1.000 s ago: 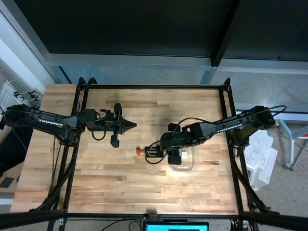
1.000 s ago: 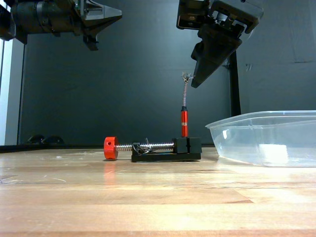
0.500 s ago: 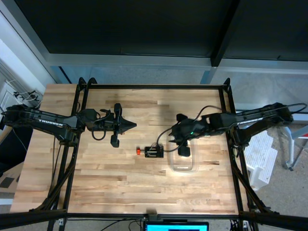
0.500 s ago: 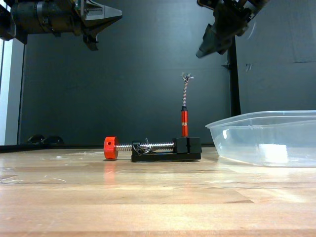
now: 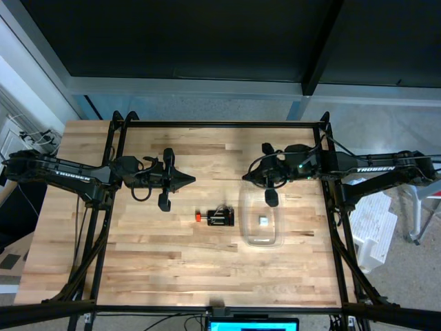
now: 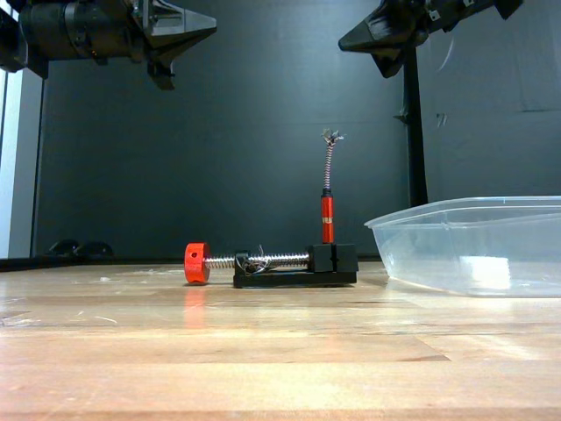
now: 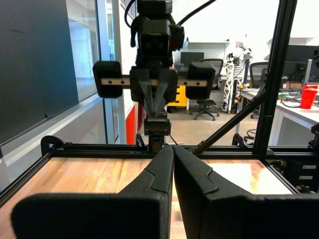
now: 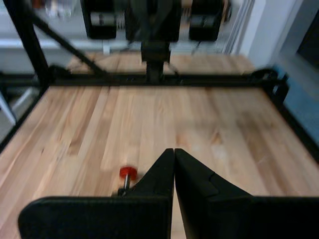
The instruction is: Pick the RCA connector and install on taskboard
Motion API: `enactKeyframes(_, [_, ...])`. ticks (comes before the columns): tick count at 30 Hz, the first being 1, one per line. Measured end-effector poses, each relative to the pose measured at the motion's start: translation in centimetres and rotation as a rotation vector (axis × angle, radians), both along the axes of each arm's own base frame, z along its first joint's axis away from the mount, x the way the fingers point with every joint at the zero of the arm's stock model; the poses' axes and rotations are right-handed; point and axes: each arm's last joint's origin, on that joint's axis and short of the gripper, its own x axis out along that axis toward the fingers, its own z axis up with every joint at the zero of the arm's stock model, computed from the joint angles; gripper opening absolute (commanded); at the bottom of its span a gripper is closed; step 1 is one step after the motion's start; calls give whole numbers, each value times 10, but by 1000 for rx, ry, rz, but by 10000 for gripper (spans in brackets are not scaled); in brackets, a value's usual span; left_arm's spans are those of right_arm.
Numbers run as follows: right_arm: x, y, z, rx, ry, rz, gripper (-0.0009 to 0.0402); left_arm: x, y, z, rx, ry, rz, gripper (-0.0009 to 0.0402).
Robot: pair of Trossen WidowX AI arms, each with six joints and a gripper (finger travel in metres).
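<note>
High view showed the closed, empty right tool (image 5: 245,177) withdrawn to the tray's (image 5: 272,238) 12 o'clock, the RCA connector (image 5: 262,221) left inside, at the taskboard's (image 5: 220,218) 3 o'clock, apparently uninstalled; the closed left tool (image 5: 191,180) hung at 10 o'clock.

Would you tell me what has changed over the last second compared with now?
The right gripper, jaws shut, rose from just above the taskboard and drew back toward its own side, uncovering the clear tray with the RCA connector lying inside. The left gripper, also shut, stayed parked high on its side; taskboard and tray did not move.
</note>
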Motion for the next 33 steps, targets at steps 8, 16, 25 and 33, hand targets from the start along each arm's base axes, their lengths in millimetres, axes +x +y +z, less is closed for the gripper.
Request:
enactKeyframes(8, [-14,-1,-2,-5,-190,-8,0,0,0,0,0,1,0,0])
enactKeyframes(16, [-25,-2,-13,-14,-281,-40,0,0,0,0,0,1,0,0])
enactKeyframes(25, [-32,-2,-25,-9,-329,-41,0,0,0,0,0,1,0,0])
enactKeyframes(33, [-34,-2,-32,-3,-320,-42,0,0,0,0,0,0,0,0])
